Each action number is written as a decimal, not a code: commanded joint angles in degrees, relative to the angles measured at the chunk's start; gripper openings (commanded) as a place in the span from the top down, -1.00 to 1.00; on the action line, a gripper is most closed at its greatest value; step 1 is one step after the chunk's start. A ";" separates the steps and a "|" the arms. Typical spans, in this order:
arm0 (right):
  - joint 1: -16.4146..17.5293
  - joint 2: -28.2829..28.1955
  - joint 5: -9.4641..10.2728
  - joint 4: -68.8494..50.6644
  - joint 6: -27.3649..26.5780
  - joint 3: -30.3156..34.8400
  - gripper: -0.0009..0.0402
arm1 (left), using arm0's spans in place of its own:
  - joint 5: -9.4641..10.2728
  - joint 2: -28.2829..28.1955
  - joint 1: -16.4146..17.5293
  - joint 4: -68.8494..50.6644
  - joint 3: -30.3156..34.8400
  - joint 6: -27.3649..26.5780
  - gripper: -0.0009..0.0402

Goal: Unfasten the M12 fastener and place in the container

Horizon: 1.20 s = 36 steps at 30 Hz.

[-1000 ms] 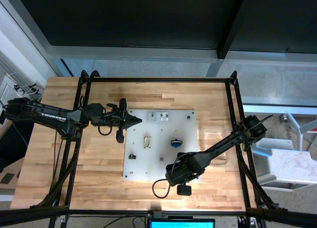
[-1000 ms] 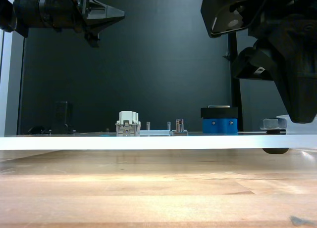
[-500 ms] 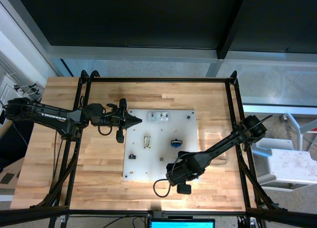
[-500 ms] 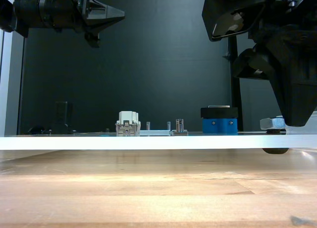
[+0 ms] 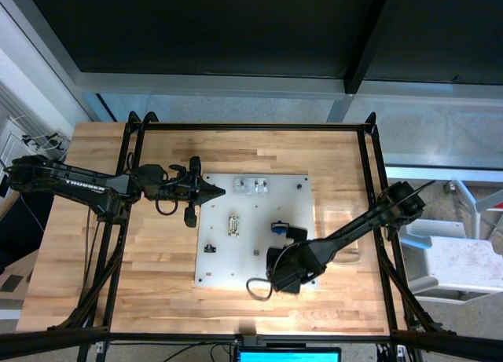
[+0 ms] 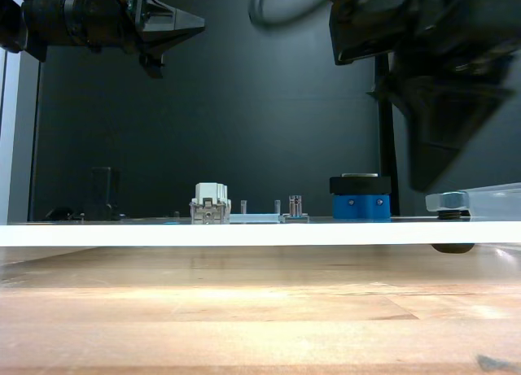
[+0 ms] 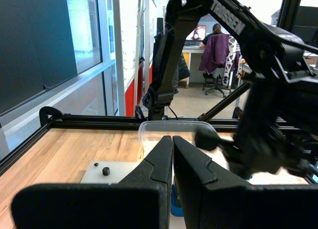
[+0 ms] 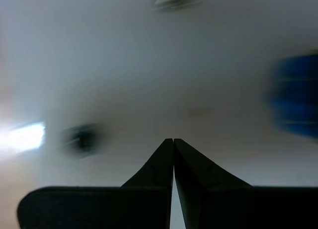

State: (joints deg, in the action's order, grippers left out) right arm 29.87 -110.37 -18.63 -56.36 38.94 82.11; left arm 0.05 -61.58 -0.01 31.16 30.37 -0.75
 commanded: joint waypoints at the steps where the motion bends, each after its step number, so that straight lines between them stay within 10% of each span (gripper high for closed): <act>1: 0.17 0.70 0.70 -0.72 0.13 0.15 0.96 | 0.00 -0.02 0.00 0.02 0.00 0.00 0.96; 7: 0.17 1.42 5.73 -0.81 0.09 0.68 0.96 | 0.00 -0.02 0.02 0.02 0.00 0.00 0.96; 16: 0.15 1.36 23.39 3.76 -2.62 2.01 0.96 | 0.00 -0.02 0.00 0.02 0.00 0.00 0.96; 36: 0.15 -3.52 19.61 9.62 -3.19 1.70 0.96 | 0.00 -0.02 0.00 0.02 0.00 0.00 0.96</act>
State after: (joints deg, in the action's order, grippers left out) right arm 30.04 -113.80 1.10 -46.68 35.70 83.85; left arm 0.05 -61.60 -0.01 31.18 30.35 -0.75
